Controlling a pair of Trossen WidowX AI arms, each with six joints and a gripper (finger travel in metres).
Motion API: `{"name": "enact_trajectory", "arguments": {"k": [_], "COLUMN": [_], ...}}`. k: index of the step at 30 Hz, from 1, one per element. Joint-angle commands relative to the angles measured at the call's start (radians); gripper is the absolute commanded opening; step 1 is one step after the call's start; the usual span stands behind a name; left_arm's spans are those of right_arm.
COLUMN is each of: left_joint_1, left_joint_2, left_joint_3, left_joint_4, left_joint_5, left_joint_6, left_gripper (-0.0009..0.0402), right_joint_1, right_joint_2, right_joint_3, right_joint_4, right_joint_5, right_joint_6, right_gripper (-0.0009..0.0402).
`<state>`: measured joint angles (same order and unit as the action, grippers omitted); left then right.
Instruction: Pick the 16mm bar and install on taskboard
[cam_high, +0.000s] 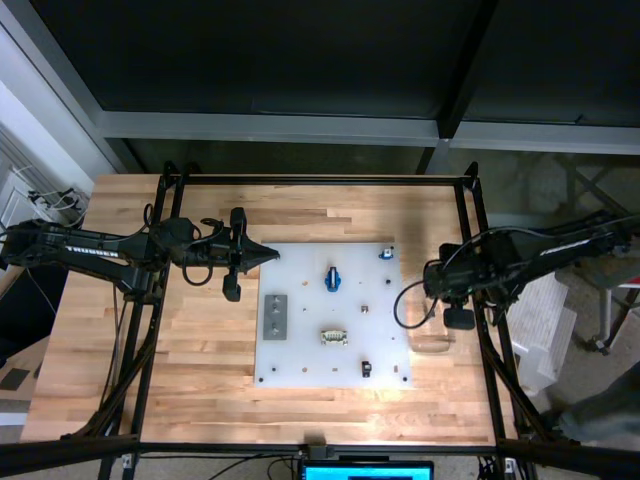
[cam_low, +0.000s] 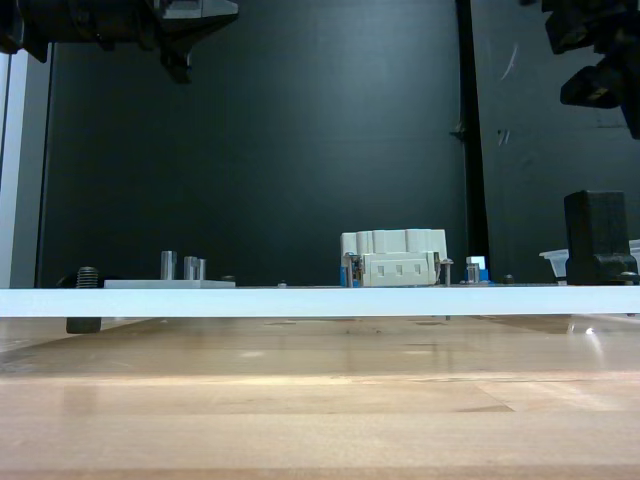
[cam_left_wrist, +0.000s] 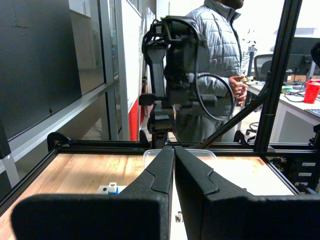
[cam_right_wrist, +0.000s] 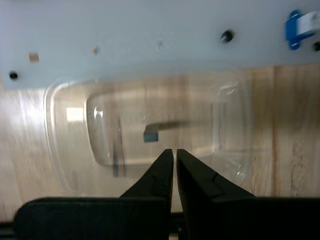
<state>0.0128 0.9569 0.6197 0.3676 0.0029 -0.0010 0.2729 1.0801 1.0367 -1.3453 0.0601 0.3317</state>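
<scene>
Closing in on the right gripper (cam_right_wrist: 174, 151) first: its jaws are pressed together with nothing between them, hanging above the clear tray (cam_right_wrist: 49, 120) on the counter (cam_high: 200, 380), and we judge that a hover ahead of the pick. Just beyond the tips, the 16mm bar (cam_right_wrist: 151, 133) lies free inside that tray, clear of the taskboard (cam_right_wrist: 150, 30) further out. Over to the left gripper (cam_left_wrist: 173, 148): jaws together, empty, held high with the board's edge below its tips; we reckon it is parked out of the way. Hard to make out: the bar's far end blurs behind the plastic, and we cannot tell which seat awaits it.
</scene>
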Motion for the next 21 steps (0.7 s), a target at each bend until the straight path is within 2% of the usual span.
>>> {"name": "enact_trajectory", "arguments": {"k": [1,7,11,15,21], "left_joint_1": [0.000,0.000,0.000,0.000,0.000], "left_joint_2": [0.000,0.000,0.000,0.000,0.000], "left_joint_3": [0.000,0.000,0.000,0.000,0.000], "left_joint_4": [0.000,0.000,0.000,0.000,0.000], "left_joint_5": [0.000,0.000,0.000,0.000,0.000], "left_joint_6": [0.000,0.000,0.000,0.000,0.000], "left_gripper": [0.0001,0.0001,0.0001,0.0001,0.0001], "right_joint_1": [0.020,0.024,0.029,0.031,0.034], "right_joint_2": [0.028,0.042,0.042,0.042,0.042], "right_joint_3": [-0.014,-0.063,-0.096,-0.135,-0.173], "right_joint_4": [0.001,0.020,0.064,0.117,0.128], "right_joint_5": [0.001,0.000,0.001,0.001,0.000], "right_joint_6": [0.023,0.053,0.066,0.080,0.083], "right_gripper": [0.0061,0.0143,0.0181,0.0198,0.0201]}}
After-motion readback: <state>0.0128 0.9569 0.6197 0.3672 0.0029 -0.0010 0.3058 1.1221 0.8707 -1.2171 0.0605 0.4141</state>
